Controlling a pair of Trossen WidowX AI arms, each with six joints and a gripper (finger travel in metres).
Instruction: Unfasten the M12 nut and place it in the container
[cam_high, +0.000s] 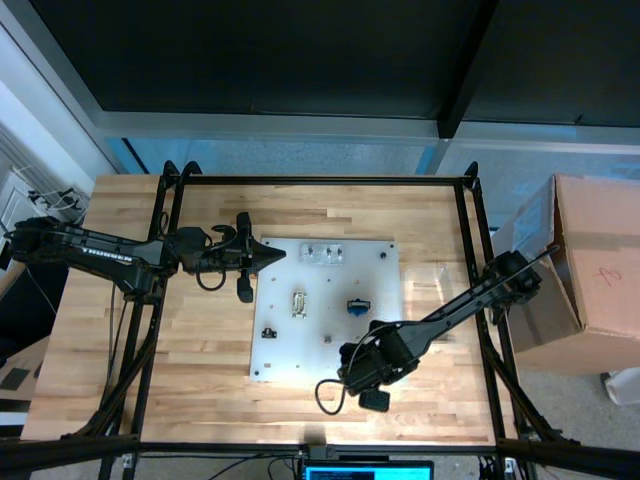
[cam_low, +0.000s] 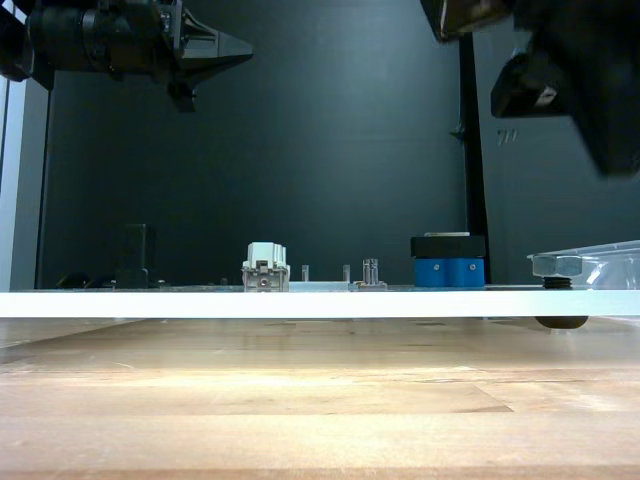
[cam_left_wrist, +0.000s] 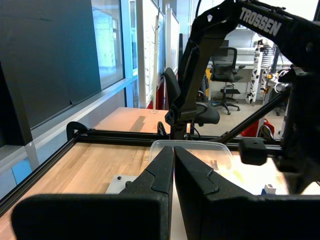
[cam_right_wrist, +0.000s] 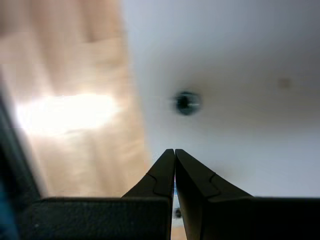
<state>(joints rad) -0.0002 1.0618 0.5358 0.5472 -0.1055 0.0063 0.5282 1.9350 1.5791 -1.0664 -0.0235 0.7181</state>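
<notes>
From above, you see the left gripper (cam_high: 268, 255) at the white board's (cam_high: 320, 285) left edge, the right gripper (cam_high: 350, 365) over its near right edge. At table level, the M12 nut (cam_low: 557, 265) sits on its stud (cam_low: 557, 283). Left wrist: fingers (cam_left_wrist: 160, 175) meet, empty. Right wrist: fingers (cam_right_wrist: 161, 175) meet, empty, above the board.

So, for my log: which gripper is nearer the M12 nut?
The right gripper, shut empty over the board's near edge, by the nut on its stud; the left gripper, shut, hovers over its far left corner.
</notes>
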